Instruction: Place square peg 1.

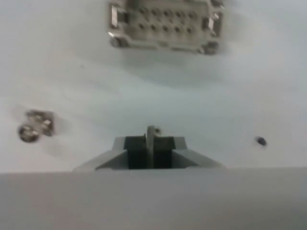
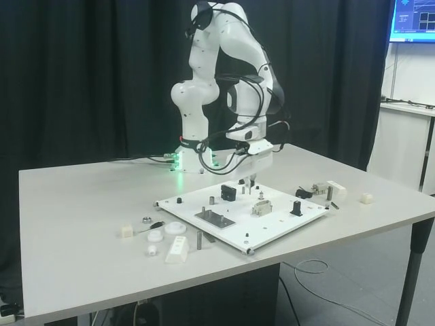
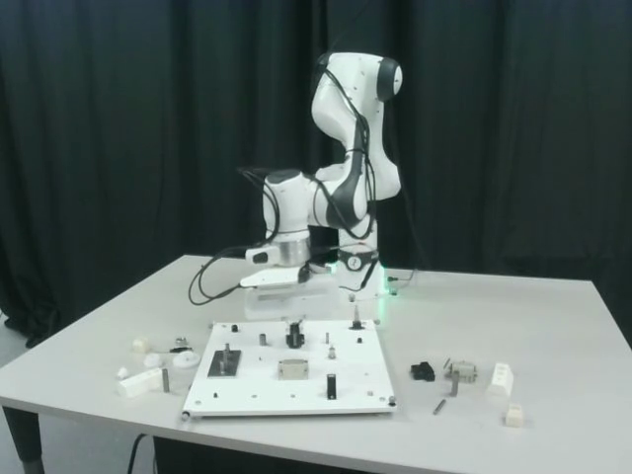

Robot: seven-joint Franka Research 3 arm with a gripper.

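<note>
My end effector (image 1: 152, 152) hangs low over the far part of the white board (image 2: 272, 227) on the grey counter (image 2: 75, 204); in the wrist view my two fingers stand close together, clamped on a thin grey upright piece, the square peg (image 1: 153, 136), whose tip shows between them; below it lies only bare white board, and I cannot tell whether the peg touches the surface; in the first room view the end effector (image 2: 251, 178) sits just above the board beside a black block (image 2: 228, 192); in the second room view it (image 3: 296, 318) hovers over the board's rear edge near that same block (image 3: 293, 337); the wrist view also shows a grey multi-pin connector (image 1: 165, 25) fixed to the board, a small metal fitting (image 1: 36, 125) and a dark screw (image 1: 261, 141); loose white parts (image 2: 163, 239) lie on the counter off one side of the board; a few more pieces (image 2: 326, 191) rest off the opposite side; my white arm (image 2: 217, 81) rises from its base with a green light (image 2: 178, 161) at the foot.
</note>
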